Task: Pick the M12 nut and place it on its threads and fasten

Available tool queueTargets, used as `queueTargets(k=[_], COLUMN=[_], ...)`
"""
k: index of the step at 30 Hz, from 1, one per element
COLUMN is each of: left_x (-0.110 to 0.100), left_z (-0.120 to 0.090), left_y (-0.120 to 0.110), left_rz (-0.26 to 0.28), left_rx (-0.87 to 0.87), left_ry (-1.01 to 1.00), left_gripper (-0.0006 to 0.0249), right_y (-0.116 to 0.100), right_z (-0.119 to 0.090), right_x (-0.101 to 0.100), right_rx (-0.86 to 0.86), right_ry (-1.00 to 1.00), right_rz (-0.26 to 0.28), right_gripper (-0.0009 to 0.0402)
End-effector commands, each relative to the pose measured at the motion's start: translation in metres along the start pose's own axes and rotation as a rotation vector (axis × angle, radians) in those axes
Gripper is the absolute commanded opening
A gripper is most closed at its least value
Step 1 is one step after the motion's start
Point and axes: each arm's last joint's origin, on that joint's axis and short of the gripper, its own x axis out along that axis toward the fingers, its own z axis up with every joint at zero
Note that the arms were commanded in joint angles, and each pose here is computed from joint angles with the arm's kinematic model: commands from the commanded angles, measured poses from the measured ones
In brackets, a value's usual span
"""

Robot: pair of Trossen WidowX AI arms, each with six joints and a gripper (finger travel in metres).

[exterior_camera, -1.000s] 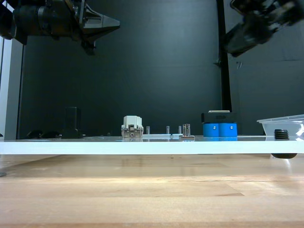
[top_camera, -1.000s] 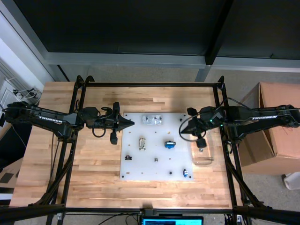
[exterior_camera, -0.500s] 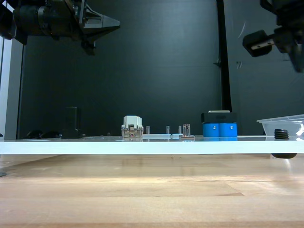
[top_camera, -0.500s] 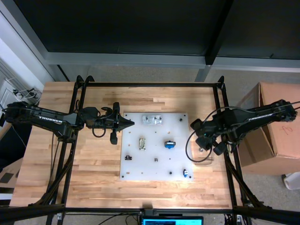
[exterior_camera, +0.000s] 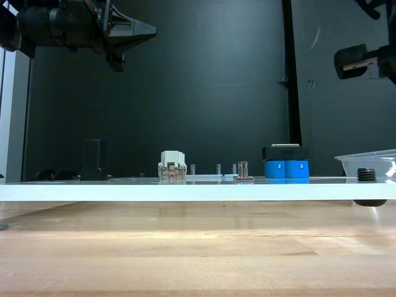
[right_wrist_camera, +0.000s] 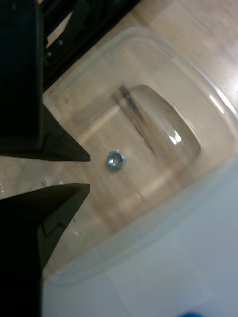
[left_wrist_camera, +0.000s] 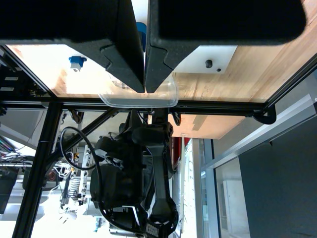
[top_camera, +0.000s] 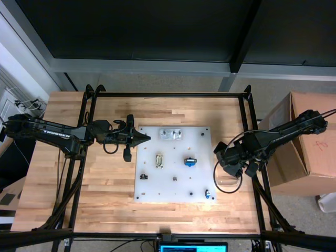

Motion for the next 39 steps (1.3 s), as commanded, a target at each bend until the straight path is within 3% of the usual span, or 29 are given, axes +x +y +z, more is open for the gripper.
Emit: queueTargets(k=[1, 10, 17, 24, 39], left_x=[0.000, 0.000, 0.000, 0.000, 0.000], left_z=[0.000, 0.000, 0.000, 0.000, 0.000], left_y=[0.000, 0.000, 0.000, 0.000, 0.000], left_rz=[0.000, 0.000, 0.000, 0.000, 0.000], left_rx=[0.000, 0.000, 0.000, 0.000, 0.000], left_ry=[0.000, 0.002, 0.003, 0.002, 0.003], left_gripper=[0.0000, 0.0000, 0.0000, 0.0000, 0.0000], right_y=[0.002, 0.004, 0.002, 0.001, 0.003], right_z=[0.000, -0.002, 0.001, 0.002, -0.003], right_x=[0.008, 0.030, 0.053, 0.075, 0.099], right_rx=[-0.067, -0.120, -0.127, -0.127, -0.126], right_ry=[0.002, 0.033, 0.069, 0.076, 0.064], right_rz=[0.003, -0.001, 0.028, 0.031, 0.023], right_gripper=[0.0098, 0.0174, 0.0210, 0.0215, 0.0216])
